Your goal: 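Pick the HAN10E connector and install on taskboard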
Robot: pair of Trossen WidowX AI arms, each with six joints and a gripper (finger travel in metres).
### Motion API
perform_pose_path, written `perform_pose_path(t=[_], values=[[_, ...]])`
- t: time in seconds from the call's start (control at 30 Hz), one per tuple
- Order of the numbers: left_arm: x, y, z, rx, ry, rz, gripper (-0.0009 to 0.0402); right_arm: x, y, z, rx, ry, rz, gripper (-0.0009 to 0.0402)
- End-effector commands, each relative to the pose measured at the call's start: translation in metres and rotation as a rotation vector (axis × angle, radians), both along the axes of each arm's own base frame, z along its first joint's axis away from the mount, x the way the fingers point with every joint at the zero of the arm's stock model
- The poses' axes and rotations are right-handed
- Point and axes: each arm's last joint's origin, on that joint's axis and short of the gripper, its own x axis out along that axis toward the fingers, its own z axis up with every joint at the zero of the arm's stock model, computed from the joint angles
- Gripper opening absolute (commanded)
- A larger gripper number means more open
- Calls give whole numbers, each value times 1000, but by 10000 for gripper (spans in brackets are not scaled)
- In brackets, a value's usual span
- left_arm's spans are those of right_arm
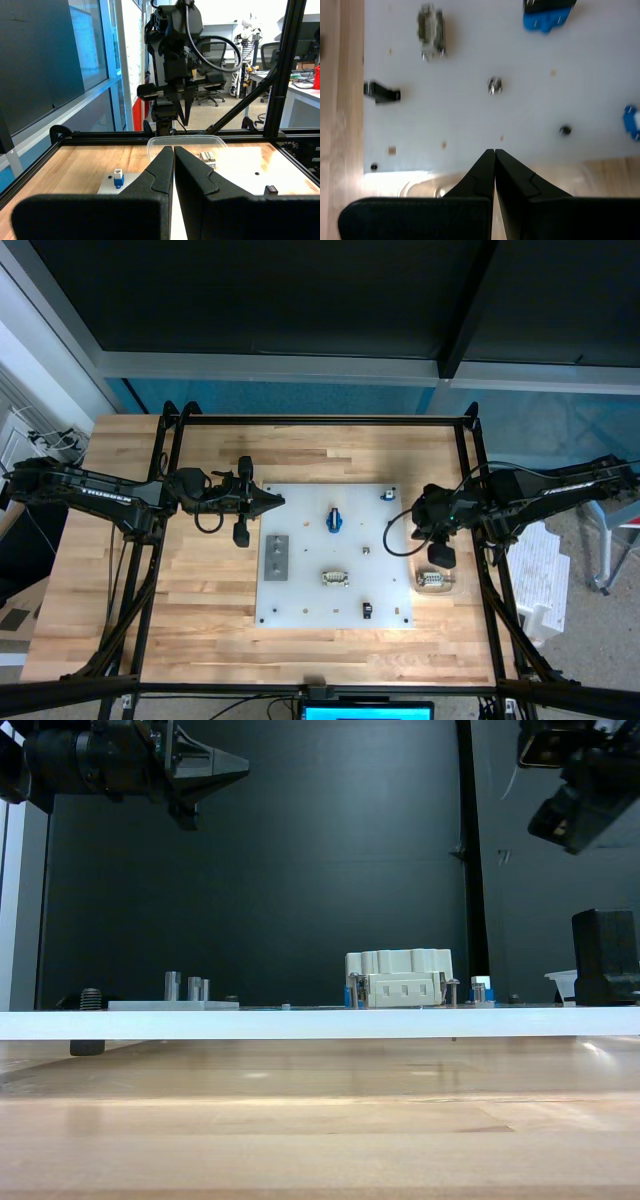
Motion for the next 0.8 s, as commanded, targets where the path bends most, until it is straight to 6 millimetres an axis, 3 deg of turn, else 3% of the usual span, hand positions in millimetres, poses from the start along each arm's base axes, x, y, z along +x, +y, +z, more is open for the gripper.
perform_pose_path(t=[0.03,0.8], values=[[0,0,0,0,0,0,1,-3,5,-4,-16,51,22,0],[0,0,0,0,0,0,1,1,61,-42,-76,361,100,0]])
